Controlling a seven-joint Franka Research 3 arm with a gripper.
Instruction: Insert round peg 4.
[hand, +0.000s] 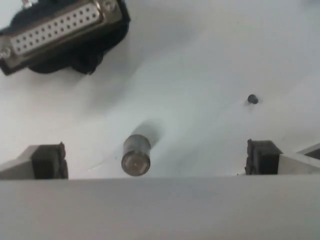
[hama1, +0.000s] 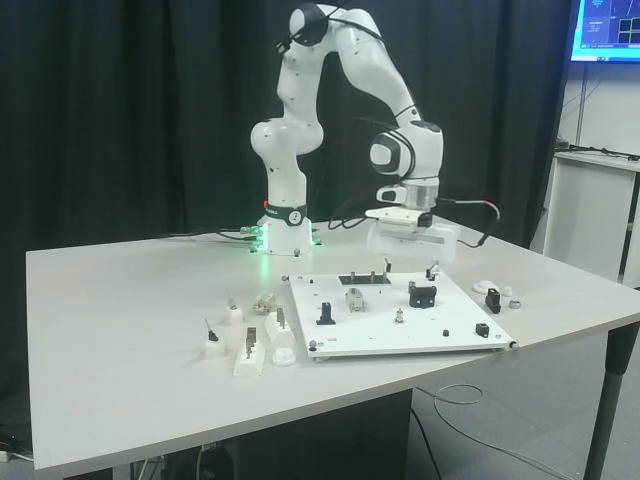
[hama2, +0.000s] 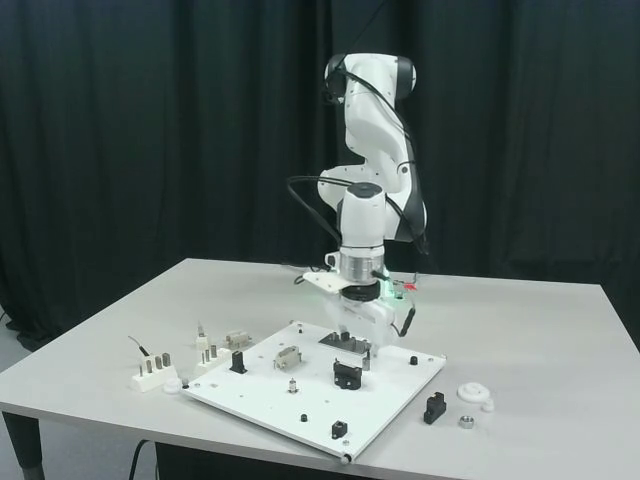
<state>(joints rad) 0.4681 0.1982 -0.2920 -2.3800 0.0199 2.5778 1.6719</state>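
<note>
A short grey round peg (hand: 136, 155) stands upright on the white board (hand: 200, 65), seen from above, with its shadow falling behind it. My gripper (hand: 156, 159) is open and hangs above the board; its black fingertips (hand: 50, 161) stand wide apart on either side of the peg and do not touch it. In the room views the gripper (hama1: 410, 266) (hama2: 355, 335) hovers over the far part of the board (hama1: 440, 335) (hama2: 400, 395). A small peg (hama1: 398, 316) (hama2: 292, 385) stands near the board's middle.
A D-sub connector (hand: 55, 30) (hama1: 355, 297) (hama2: 288, 357) is mounted on the board beside the peg. Black fixtures (hama1: 421, 295) (hama2: 346, 376) stand on the board. White holders with several pegs (hama1: 250, 350) (hama2: 150, 372) and white gears (hama1: 490, 287) (hama2: 470, 392) lie on the table.
</note>
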